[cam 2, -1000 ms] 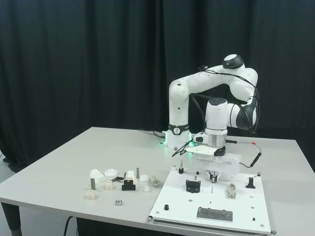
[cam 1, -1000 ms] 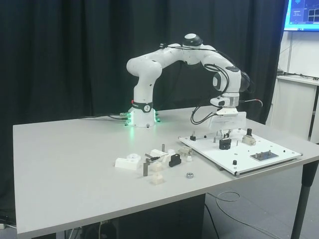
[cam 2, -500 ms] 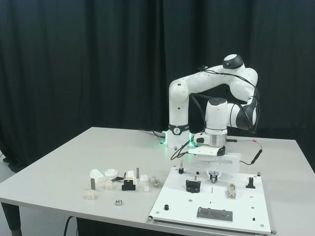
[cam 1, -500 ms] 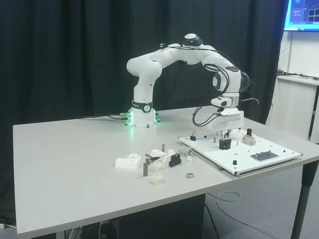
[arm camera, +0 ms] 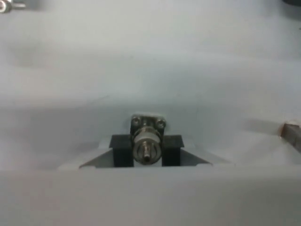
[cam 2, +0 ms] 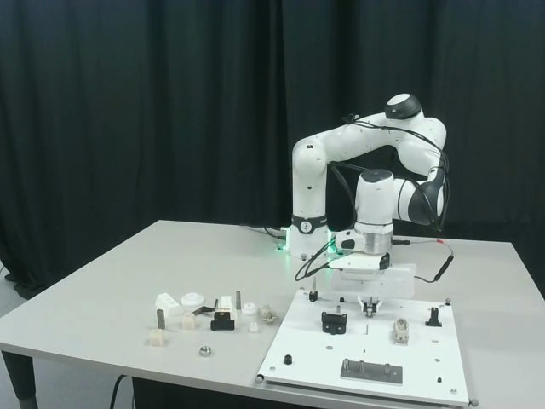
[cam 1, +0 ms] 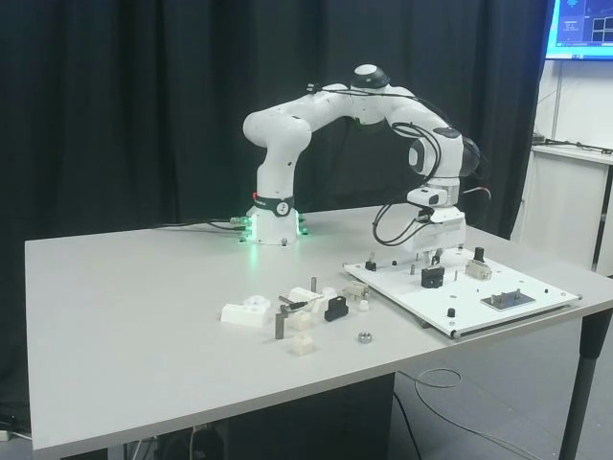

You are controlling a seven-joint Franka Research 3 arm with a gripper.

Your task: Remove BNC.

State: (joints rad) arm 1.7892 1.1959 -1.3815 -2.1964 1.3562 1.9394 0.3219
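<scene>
While the arm (cam 2: 375, 162) is reaching down over the white board (cam 2: 375, 362), the end effector (cam 2: 370, 308) is hanging low above the board's far edge, right over the BNC (arm camera: 146, 141). Through the wrist camera, that BNC is sitting upright in its mount on the board, with the black fingers (arm camera: 121, 149) standing just beside it on either side; whether they are pinching it or merely flanking it, I cannot tell. Off to the side on the grey counter (cam 1: 124, 287), loose parts (cam 1: 297, 316) are lying scattered, well apart from the board. Green lights are glowing at the arm's base (cam 1: 271, 228).
</scene>
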